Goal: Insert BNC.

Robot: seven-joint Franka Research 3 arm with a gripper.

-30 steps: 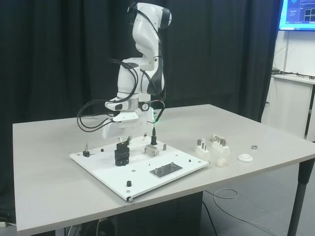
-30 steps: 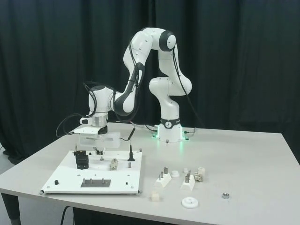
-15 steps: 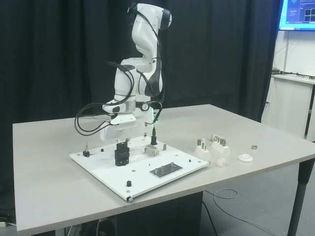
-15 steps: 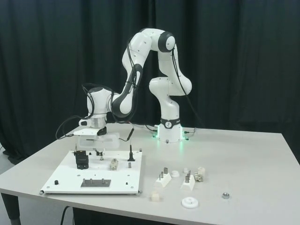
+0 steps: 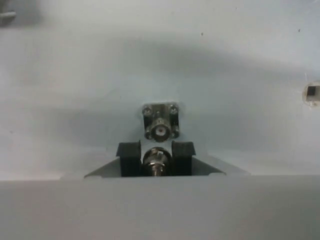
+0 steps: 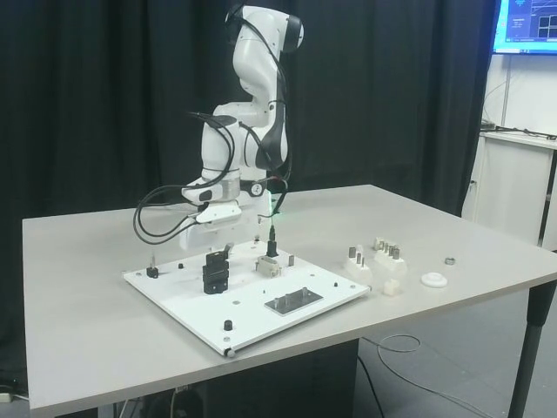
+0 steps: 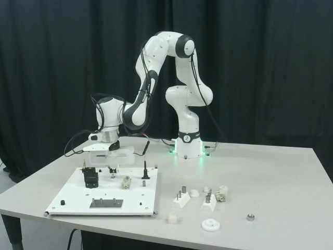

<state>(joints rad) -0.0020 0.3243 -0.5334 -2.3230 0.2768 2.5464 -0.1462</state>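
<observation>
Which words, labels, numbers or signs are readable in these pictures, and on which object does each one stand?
No text can be read with certainty.
Screen at the upper edge of the first room view: it shows lines of writing, too small to read.
White arm, white board and BNC plug held in the gripper: no readable marking.

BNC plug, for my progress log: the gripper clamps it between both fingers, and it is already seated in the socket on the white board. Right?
Not seated. The wrist view shows the gripper shut on the BNC plug, short of the socket, whose mouth shows empty on the white board.
</observation>
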